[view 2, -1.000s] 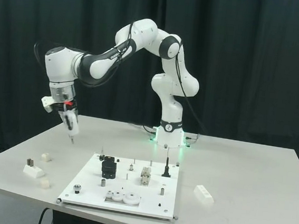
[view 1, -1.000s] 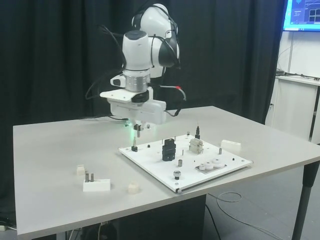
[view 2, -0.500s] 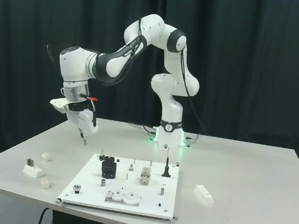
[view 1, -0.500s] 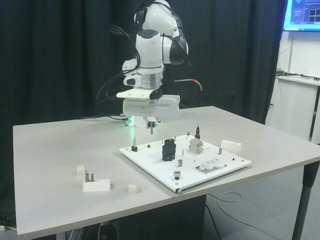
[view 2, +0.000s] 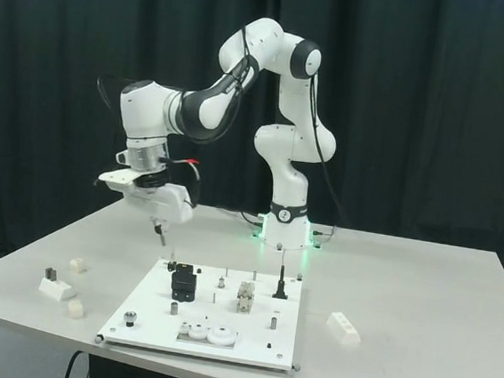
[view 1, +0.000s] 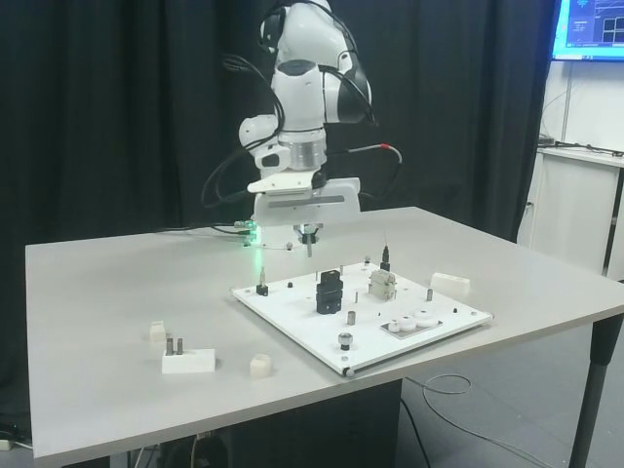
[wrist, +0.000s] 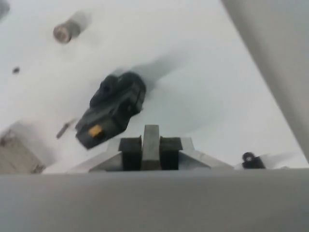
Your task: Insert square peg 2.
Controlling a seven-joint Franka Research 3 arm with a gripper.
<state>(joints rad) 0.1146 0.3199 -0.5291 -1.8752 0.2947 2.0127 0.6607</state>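
While the white robot arm's gripper (wrist: 151, 153) hangs above the white square board (view 1: 292, 304) near its rear edge, its black pads are clenched on the grey square metal peg (wrist: 151, 145). To do this step well, it should keep the peg upright and bring it straight over its hole, which cannot be made out, before descending slowly past the black block (wrist: 112, 108).

We see a lab: black curtains (view 2: 438, 109), a grey table (view 1: 117, 283), a white arm (view 2: 245, 72), a screen (view 1: 590, 29).
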